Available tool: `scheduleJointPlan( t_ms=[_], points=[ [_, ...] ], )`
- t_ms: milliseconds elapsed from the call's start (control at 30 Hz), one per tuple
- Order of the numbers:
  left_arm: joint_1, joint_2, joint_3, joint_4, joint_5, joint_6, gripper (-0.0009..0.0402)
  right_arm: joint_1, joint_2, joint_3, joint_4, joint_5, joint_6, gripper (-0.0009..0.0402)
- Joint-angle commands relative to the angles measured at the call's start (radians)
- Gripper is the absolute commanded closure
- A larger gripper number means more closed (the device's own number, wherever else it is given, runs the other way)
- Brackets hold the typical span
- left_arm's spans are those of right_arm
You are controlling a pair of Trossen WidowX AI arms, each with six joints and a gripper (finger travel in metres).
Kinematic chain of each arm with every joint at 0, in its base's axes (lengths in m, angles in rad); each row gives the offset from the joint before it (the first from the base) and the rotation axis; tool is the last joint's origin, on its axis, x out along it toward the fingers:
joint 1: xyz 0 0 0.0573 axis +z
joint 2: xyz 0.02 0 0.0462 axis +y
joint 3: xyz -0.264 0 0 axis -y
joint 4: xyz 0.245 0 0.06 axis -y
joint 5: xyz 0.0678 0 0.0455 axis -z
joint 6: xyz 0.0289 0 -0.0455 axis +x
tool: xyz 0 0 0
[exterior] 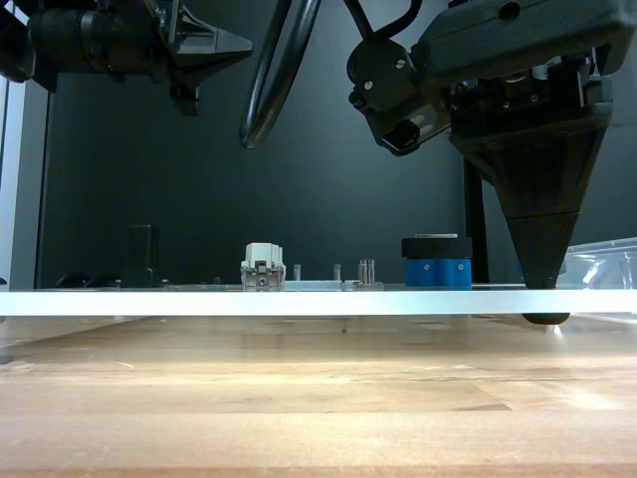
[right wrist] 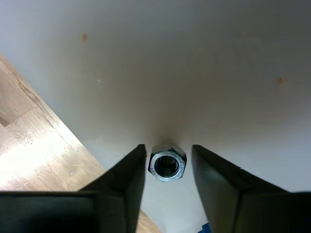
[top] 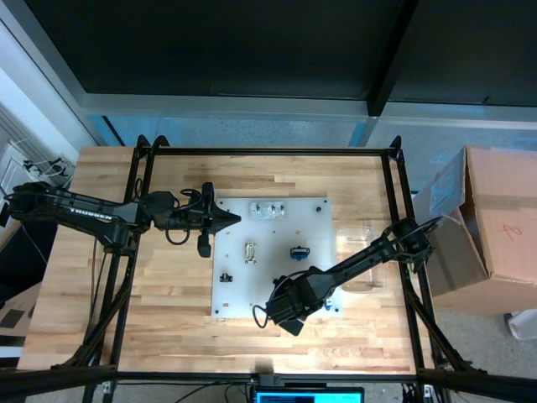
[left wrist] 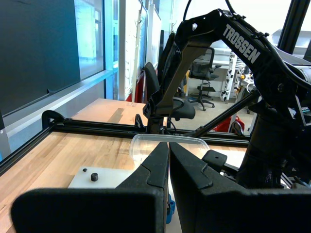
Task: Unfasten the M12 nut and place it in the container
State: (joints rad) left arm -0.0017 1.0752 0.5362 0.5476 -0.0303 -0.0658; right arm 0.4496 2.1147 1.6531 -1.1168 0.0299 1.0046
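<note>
The silver M12 nut [right wrist: 167, 162] stands upright on the white board [right wrist: 194, 73] close to its edge, its hole dark. I cannot tell how far down its stud it sits. My right gripper [right wrist: 169, 150] points straight down over it, one finger on each side with a thin gap to each, so it is open around the nut. From above, the right gripper [top: 294, 315] covers the near right part of the board [top: 252, 277] and hides the nut. At table height its fingers [exterior: 545, 269] reach the board edge. The left gripper [top: 231, 220] hovers shut and empty over the board's far left.
The clear container [top: 361, 252] lies on the table just right of the board and shows nothing inside. A blue block [exterior: 436, 271] and a grey connector [exterior: 263, 271] stand on the board. A black frame rail [top: 401, 252] runs behind the container.
</note>
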Motion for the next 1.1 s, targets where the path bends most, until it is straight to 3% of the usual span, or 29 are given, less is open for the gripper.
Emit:
scheduleJointPlan(
  t_ms=[33,333,767,1100],
  points=[
    [0.000,0.000,0.000,0.000,0.000,0.000,0.0393,0.000,0.000,-0.001,-0.005,0.004,0.000,0.0326],
    [0.000,0.000,0.000,0.000,0.000,0.000,0.0393,0.000,-0.015,-0.001,-0.003,0.003,-0.011,0.0388],
    [0.000,0.000,0.000,0.000,0.000,0.000,0.0393,-0.006,-0.117,-0.001,-0.011,0.005,-0.019,0.0372],
    [0.000,0.000,0.000,0.000,0.000,0.000,0.0393,-0.013,-0.112,-0.002,-0.006,0.005,-0.046,0.0370]
  ],
)
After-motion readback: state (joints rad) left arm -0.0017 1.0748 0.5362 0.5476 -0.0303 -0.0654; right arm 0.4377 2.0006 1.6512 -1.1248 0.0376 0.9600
